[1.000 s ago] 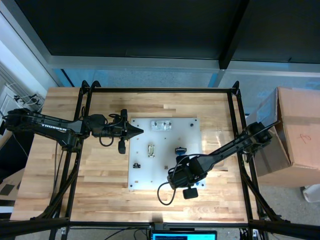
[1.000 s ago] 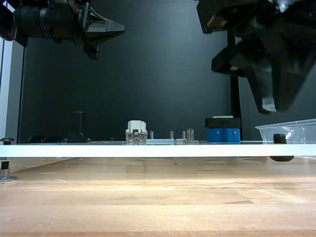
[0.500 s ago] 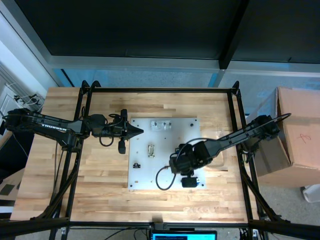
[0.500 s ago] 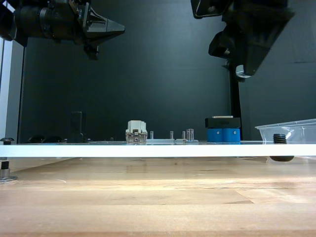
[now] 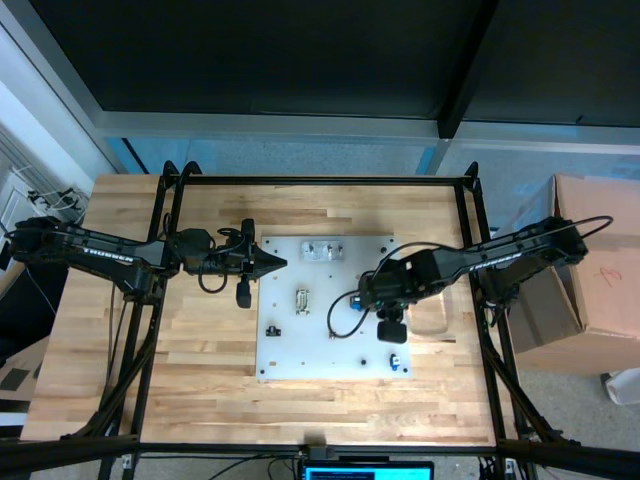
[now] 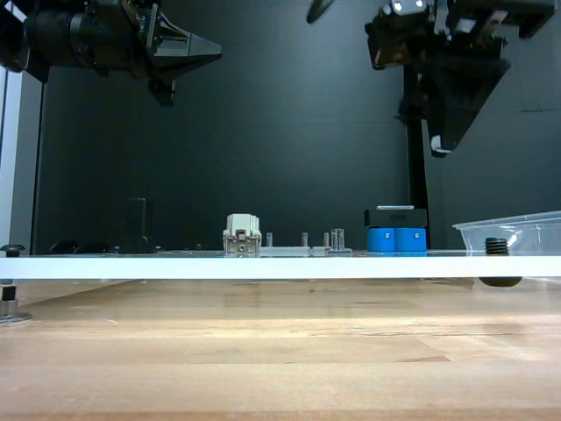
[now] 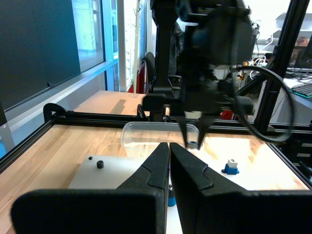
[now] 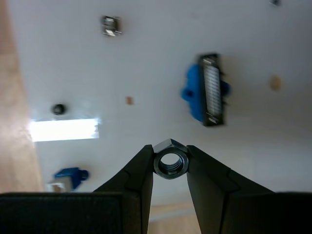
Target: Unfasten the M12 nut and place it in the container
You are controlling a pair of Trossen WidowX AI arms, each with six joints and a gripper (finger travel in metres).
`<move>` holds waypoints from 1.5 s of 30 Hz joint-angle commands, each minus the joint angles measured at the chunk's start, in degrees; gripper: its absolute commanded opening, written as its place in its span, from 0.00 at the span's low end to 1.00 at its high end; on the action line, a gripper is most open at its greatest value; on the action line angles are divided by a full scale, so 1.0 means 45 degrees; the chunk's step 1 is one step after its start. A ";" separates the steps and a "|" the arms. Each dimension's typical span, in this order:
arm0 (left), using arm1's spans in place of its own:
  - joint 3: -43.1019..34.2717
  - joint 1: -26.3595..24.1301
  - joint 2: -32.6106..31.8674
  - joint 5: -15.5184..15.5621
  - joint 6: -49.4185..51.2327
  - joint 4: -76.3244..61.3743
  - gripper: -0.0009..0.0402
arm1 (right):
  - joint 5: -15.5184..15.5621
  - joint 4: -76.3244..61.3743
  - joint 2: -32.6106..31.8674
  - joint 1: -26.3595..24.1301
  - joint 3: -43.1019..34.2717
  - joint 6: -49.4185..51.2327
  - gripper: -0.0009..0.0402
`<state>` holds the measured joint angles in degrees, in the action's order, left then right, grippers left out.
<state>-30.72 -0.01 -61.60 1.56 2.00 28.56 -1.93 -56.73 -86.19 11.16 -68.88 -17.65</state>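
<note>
My right fingers (image 8: 148,161) are pinching the M12 nut (image 8: 170,164) at their very tips, one flat of the hexagon against each finger, with the threaded bore facing my wrist camera. The nut is off its stud (image 6: 497,246) and held in the air. Beyond the nut lies the white board (image 8: 122,68), with a blue connector (image 8: 195,92) past the tips and a small blue block (image 8: 68,174) off to one side. The low view adds height. My right fingers hang well above the board with tips down. The stud stands low and outward of them, its ribs bare, and it seems to sit inside the clear tray (image 6: 517,230). The high view corrects that. The tray rests on the tabletop (image 5: 180,340) just beside the board's right edge, outward of my right fingers, which stand over the board and not over the tray. The nut itself is hidden under my wrist in that view. My left wrist view shows my right fingers from the side, hanging in front of the tray with a small silver piece between the tips. My left fingers (image 7: 169,161) are pressed together, raised just off the board's left edge. They point toward my right fingers and are well apart from them.
</note>
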 commanded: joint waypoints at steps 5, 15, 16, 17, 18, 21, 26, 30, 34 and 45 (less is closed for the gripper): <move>0.0000 0.0005 0.0000 0.0000 0.0000 0.0005 0.02 | -0.0010 0.0316 0.1370 -0.0379 0.1433 -0.0005 0.41; 0.0000 0.0005 0.0000 0.0000 0.0000 0.0005 0.02 | -0.0034 -0.0180 0.3813 -0.0476 0.3147 -0.0155 0.68; 0.0000 0.0000 0.0000 0.0000 0.0000 0.0005 0.02 | -0.0034 -0.0321 0.4085 -0.0476 0.3317 -0.0316 0.68; 0.0000 0.0000 0.0000 0.0000 0.0000 0.0005 0.02 | -0.0029 -0.0452 0.4371 -0.0476 0.3502 -0.0359 0.68; 0.0000 0.0005 0.0000 0.0000 0.0005 0.0000 0.02 | -0.0029 -0.0588 0.4663 -0.0476 0.3682 -0.0447 0.68; 0.0000 0.0000 0.0000 0.0000 0.0000 0.0005 0.02 | -0.0024 -0.0962 0.5450 -0.0471 0.4163 -0.0665 0.65; 0.0000 0.0000 0.0000 0.0000 0.0000 0.0005 0.02 | -0.0010 -0.1146 0.6149 -0.0471 0.4741 -0.0699 0.61; 0.0000 0.0000 0.0000 0.0000 0.0000 0.0005 0.02 | -0.0005 -0.1214 0.6159 -0.0471 0.4794 -0.0617 0.58; 0.0000 0.0000 0.0000 0.0000 0.0000 0.0005 0.02 | -0.0005 -0.0869 0.6076 -0.0471 0.4794 -0.0301 0.57; 0.0000 0.0000 0.0000 0.0000 0.0000 0.0005 0.02 | -0.0010 -0.0661 0.3337 -0.1137 0.2919 0.0442 0.57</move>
<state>-30.70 -0.01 -61.60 1.58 2.00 28.56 -1.93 -59.66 -69.08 6.76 -54.39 -16.51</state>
